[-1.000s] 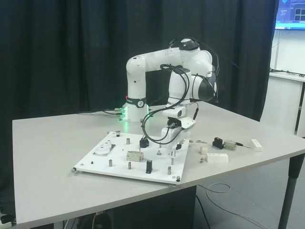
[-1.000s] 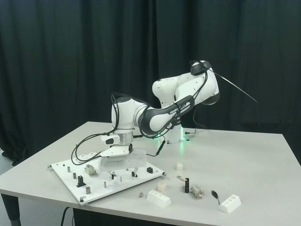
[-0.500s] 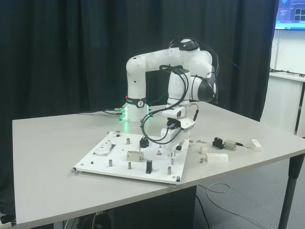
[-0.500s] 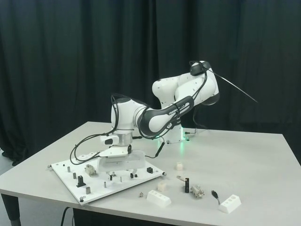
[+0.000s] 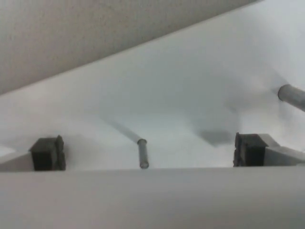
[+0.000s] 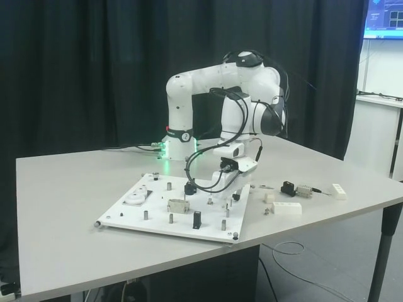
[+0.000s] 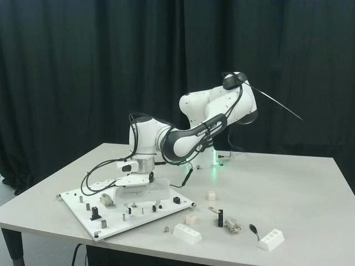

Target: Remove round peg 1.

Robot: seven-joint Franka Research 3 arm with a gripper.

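Hand (image 5: 145,157): spread wide, two black fingertips (image 5: 46,153) flanking the peg, touching nothing.
Thin grey round metal peg (image 5: 142,152): upright in the flat white assembly board (image 5: 181,95), midway between the pads.
Change: wrist shifted along the board since a second ago, now centred over the peg.
Meaning: aligned, ready for descent and closing; peg not yet gripped.
Grey tabletop (image 6: 69,189): beyond.

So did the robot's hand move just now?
Yes. The gripper has risen and slid along the white board, away from the loose white blocks on the table.

2 pegs (image 5: 142,153), 1 board (image 6: 157,207).
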